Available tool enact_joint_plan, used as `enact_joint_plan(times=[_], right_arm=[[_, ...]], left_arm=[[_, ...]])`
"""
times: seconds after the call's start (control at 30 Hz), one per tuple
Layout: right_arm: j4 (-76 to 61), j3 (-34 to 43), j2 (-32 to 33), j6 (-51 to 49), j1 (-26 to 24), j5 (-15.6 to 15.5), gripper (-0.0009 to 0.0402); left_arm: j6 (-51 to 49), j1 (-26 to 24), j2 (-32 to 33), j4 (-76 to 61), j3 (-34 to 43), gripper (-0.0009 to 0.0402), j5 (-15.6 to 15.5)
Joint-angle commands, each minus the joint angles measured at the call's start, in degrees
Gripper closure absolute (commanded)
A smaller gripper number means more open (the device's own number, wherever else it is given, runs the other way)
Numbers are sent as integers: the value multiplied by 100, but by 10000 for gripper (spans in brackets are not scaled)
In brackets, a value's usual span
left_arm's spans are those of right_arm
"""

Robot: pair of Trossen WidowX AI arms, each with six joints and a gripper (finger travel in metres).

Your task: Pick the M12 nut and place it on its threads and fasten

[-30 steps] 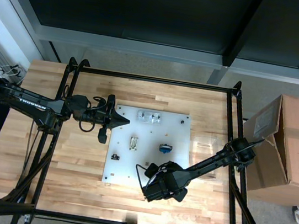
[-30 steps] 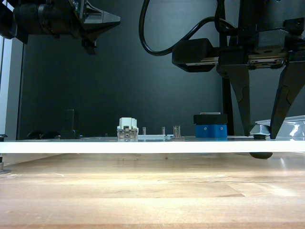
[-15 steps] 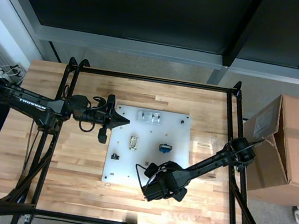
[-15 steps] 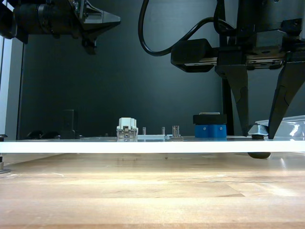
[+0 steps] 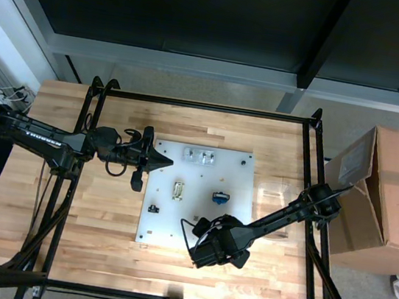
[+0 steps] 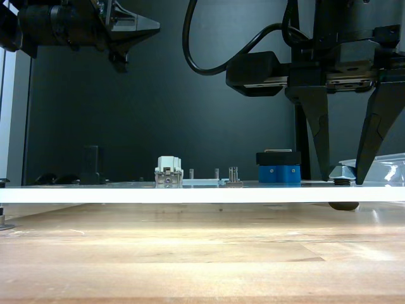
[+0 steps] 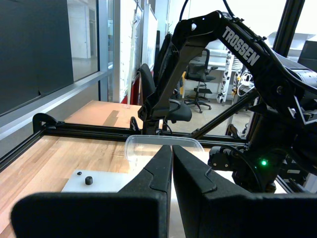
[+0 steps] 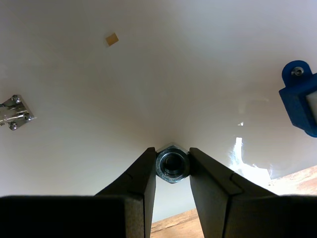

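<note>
The right arm [image 5: 287,214] reaches from the counter's [image 5: 95,254] right edge down and inward to the board's [image 5: 174,220] near edge, with its wrist bent so that the right hand [image 6: 343,177] points straight down. Its fingers [image 6: 319,139] stand narrowly apart, pinching the nut [image 8: 172,165] between their tips, and both pads touch the nut's flats. From the low view the nut sits on top of its stud [image 6: 342,182], level, with a dark band of stud showing beneath it just above the board. I cannot tell how far down the threads it has gone. The blue block [image 6: 279,174] stands near, on the left of the hand.

The left arm [image 5: 31,133] stretches in from the left edge and is held level, high over the board's far left side. The left hand [image 5: 162,162] points to the right, well above the parts, its fingers [image 7: 148,178] pressed together with nothing between them. Beyond it the wrist view shows the clear tray [image 7: 163,146].
</note>
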Motion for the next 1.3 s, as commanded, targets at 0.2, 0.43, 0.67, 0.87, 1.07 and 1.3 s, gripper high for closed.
enact_joint_plan(times=[0.2,0.43,0.67,0.87,1.07,1.3], right_arm=[[26,2,-11,22,9,-28,374],[46,2,-11,9,9,-33,320],[63,2,-11,-22,11,-33,248],[87,15,-17,-20,13,-131,205],[90,68,-28,-17,11,-354,172],[-129,142,-125,-44,4,-463,148]], left_arm=[[2,0,2,0,0,393,0],[0,2,2,0,0,393,0],[0,2,2,2,0,393,2],[2,2,2,0,0,393,0],[0,0,2,2,0,393,0],[0,2,2,0,0,393,0]])
